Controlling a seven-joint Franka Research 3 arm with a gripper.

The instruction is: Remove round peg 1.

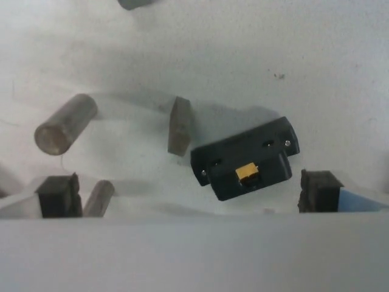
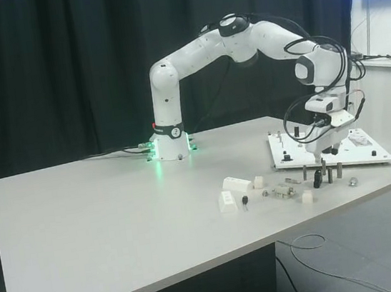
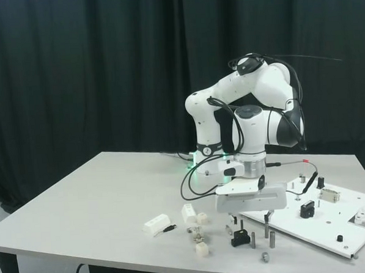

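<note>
The fingers are spread wide and nothing is held between them. They are hung just above the counter, beside the near edge of the white board.

Under them, off the board, a round grey peg is seen on the counter near one fingertip and is touched by nothing. A thinner peg is found just beside that same fingertip, and a third, flat-sided peg is set between the round peg and a black connector. In the second room view the pegs are shown upright. Which of them is peg 1 cannot be told.

Several white blocks are scattered on the counter farther from the board.
</note>
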